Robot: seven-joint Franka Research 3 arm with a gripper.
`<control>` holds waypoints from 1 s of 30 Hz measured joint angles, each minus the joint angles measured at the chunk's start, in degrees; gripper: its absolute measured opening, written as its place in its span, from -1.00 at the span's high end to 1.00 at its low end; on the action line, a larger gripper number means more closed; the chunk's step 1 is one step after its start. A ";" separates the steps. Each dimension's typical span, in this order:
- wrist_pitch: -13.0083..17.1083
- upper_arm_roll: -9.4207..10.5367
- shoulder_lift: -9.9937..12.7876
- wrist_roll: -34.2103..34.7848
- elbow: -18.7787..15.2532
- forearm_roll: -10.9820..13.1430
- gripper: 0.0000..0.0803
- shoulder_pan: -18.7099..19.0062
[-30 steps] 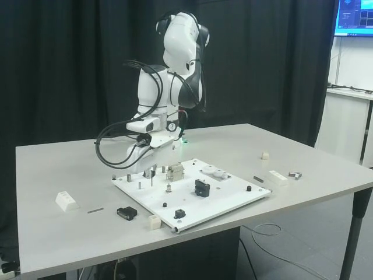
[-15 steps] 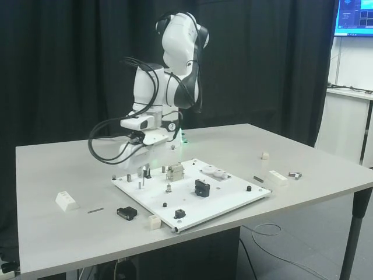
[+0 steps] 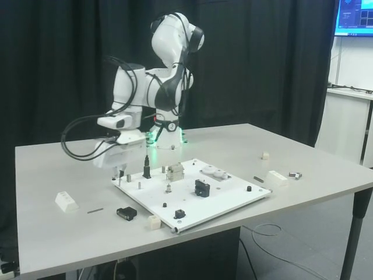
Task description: Place round peg 1.
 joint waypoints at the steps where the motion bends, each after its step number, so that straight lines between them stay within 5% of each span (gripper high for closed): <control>1: 0.07 0.05 0.25 -0.15 0.21 0.04 0.92 -0.39; 30: 0.14 2.36 6.86 -5.02 5.82 7.53 0.92 -5.56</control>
